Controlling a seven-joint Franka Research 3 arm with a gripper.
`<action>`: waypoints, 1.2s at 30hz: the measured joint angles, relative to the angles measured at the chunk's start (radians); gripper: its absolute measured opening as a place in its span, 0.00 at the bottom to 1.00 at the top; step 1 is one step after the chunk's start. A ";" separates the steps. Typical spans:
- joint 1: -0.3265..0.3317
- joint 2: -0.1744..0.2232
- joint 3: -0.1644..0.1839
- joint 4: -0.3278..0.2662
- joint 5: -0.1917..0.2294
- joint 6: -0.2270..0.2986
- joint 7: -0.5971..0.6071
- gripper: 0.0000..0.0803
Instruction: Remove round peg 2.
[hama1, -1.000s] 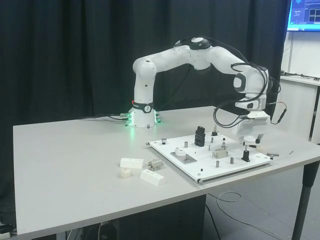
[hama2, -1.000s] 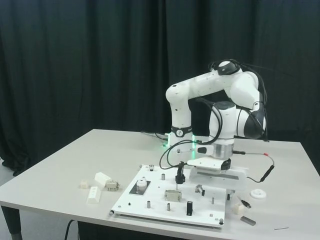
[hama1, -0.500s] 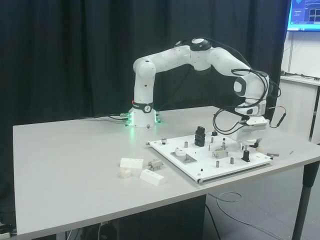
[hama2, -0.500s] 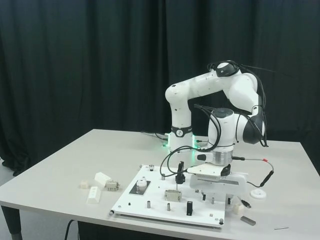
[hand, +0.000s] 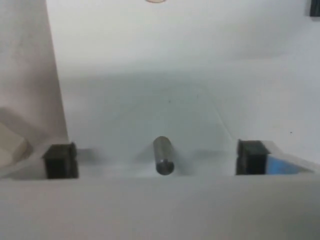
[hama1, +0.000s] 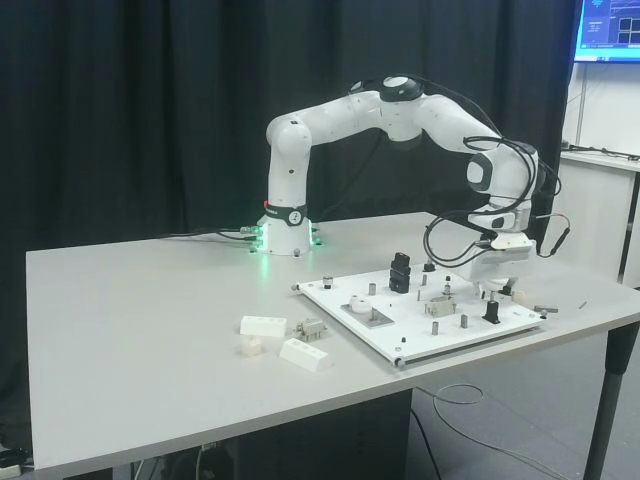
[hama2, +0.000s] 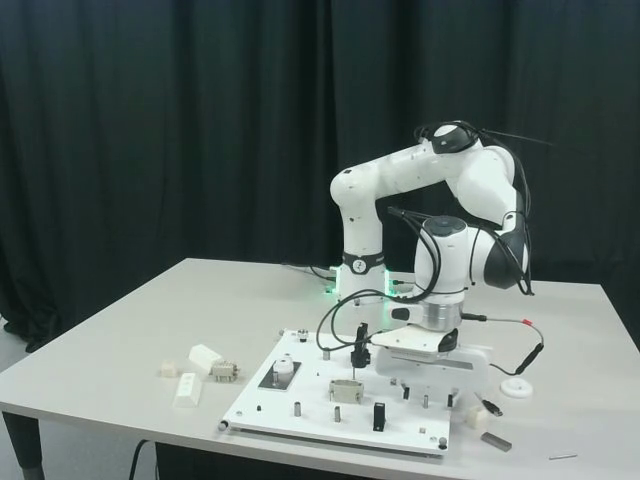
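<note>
The grey bench (hama1: 150, 300) carries a white board (hama1: 400, 330). The white arm (hama2: 440, 190) reaches low over the board's far end. End effector (hand: 156, 159) – fingers (hand: 60, 160) spread wide, gripping nothing. The grey peg (hand: 163, 155) stands upright on the board, midway between them – untouched.

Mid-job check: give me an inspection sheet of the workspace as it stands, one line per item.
Surface: grey table carrying a white board.
Job's things: grey round peg standing upright in the board, midway between the fingers.
Clutter: white blocks and a small connector left of the board; white disc and a small dark bar beside it.
Grippers: gripper open, low over the board, straddling the peg without touching.
Cables: black cables hang from the wrist.
Surroundings: black curtain; green light at the arm's base.
</note>
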 joint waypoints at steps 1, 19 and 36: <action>-0.001 0.000 0.000 0.000 0.000 0.000 -0.001 0.86; -0.014 0.000 0.001 0.005 0.004 -0.017 -0.011 0.23; -0.016 -0.003 -0.010 0.014 0.003 -0.035 -0.015 0.08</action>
